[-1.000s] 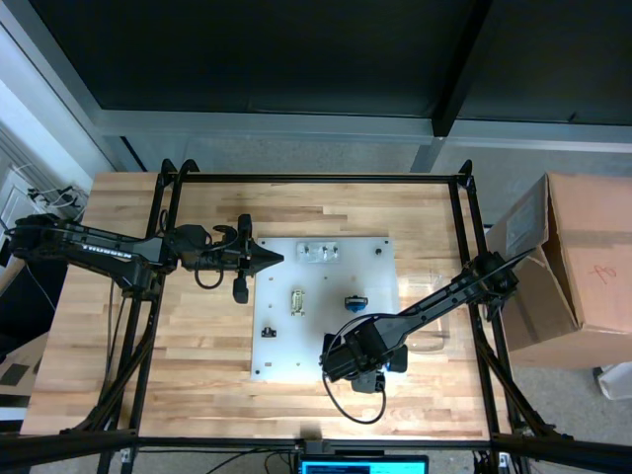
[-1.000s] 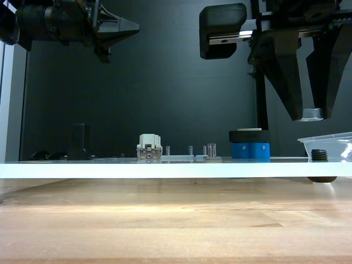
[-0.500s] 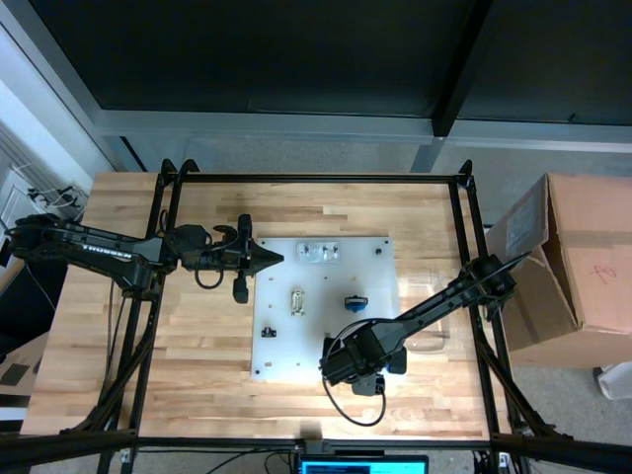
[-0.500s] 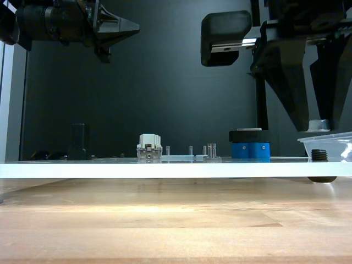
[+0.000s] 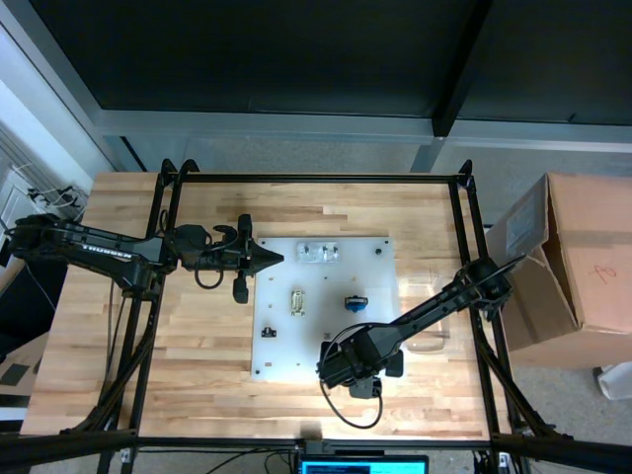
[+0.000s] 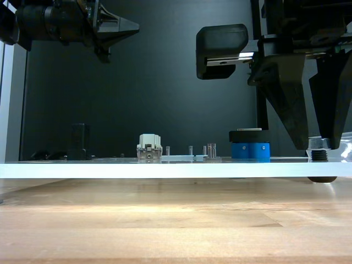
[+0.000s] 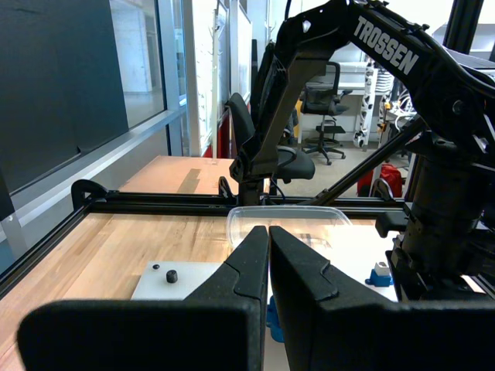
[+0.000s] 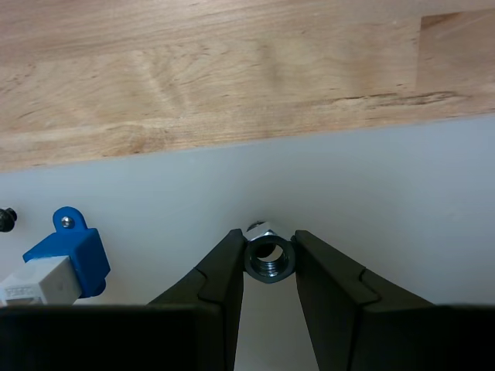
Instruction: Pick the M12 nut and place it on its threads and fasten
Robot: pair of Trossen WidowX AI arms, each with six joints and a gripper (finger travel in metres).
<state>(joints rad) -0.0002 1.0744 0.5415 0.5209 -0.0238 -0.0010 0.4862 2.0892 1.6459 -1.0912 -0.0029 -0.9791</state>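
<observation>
as the right tool [image 6: 318, 142] clamps the silver nut [image 8: 268, 259], bore upright, the black stud [image 6: 318, 155] stands straight below it, touching or nearly so; the left tool [image 5: 269, 259], tips together, hangs high by the white board's [image 5: 296, 346] edge, well apart from it.

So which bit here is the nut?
Find the white board; at its near right edge the right gripper points down, while the left gripper hovers at its far left corner. Pinched in the right gripper is the small silver nut, just above a black ribbed stud: the only shiny hexagon there.
</observation>
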